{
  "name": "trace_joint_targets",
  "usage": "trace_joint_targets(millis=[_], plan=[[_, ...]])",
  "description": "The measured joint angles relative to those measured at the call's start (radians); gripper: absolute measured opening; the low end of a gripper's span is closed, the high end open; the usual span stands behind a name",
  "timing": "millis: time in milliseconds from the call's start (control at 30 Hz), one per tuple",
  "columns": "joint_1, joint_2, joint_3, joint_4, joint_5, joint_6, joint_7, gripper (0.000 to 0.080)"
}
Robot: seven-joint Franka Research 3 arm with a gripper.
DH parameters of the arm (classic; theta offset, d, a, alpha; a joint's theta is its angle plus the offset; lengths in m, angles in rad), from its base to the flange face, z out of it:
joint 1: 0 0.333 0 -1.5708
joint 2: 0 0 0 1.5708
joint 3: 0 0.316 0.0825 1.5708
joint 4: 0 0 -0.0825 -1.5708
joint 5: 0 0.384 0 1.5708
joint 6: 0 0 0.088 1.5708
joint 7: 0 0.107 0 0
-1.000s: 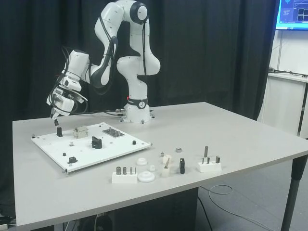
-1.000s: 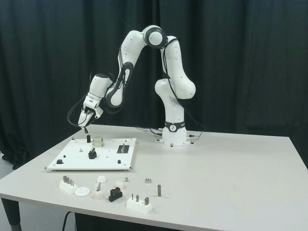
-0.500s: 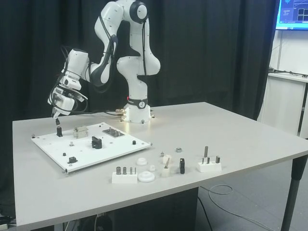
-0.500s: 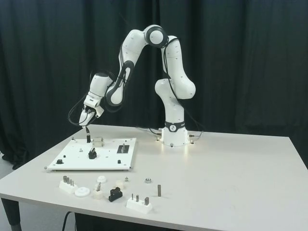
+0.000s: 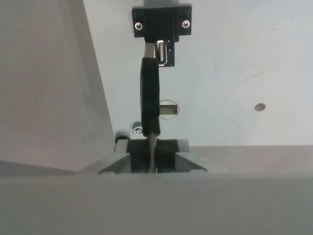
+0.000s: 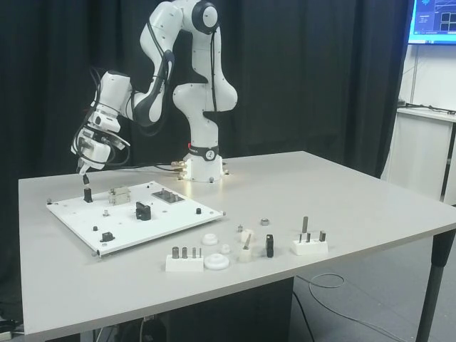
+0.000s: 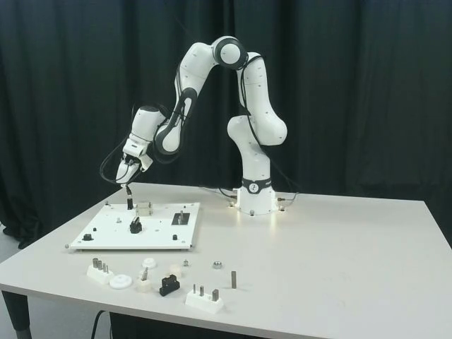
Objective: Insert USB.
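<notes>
My gripper (image 5: 152, 148) is shut on a black USB stick (image 5: 150, 98). The stick's metal plug (image 5: 162, 54) points down at a black socket block (image 5: 162, 22) screwed to the white board (image 5: 220, 73). In the first room view the gripper (image 6: 83, 171) hangs over the board's far left corner, a short way above the socket block (image 6: 87, 194). The second room view shows the same gripper (image 7: 127, 181) above the socket block (image 7: 130, 204), with the stick between them.
The white board (image 6: 160, 214) also carries a grey metal block (image 6: 119, 194), a black clamp (image 6: 142, 210) and a grey plate (image 6: 169, 196). Loose white peg blocks (image 6: 185, 260), gears (image 6: 216, 261), a nut (image 6: 263, 221) and a black piece (image 6: 269, 246) lie near the table's front edge.
The gripper has risen a little above the socket block, still holding the stick. Nothing else has moved.
</notes>
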Motion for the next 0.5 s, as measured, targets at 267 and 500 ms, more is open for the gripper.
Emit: trace_joint_targets(millis=[267,500], plan=[[0.0,-0.002,0.001,0.0,0.0,0.0,0.0,0.0025],[0.0,-0.002,0.004,0.0,0.0,0.0,-0.01,0.0025]])
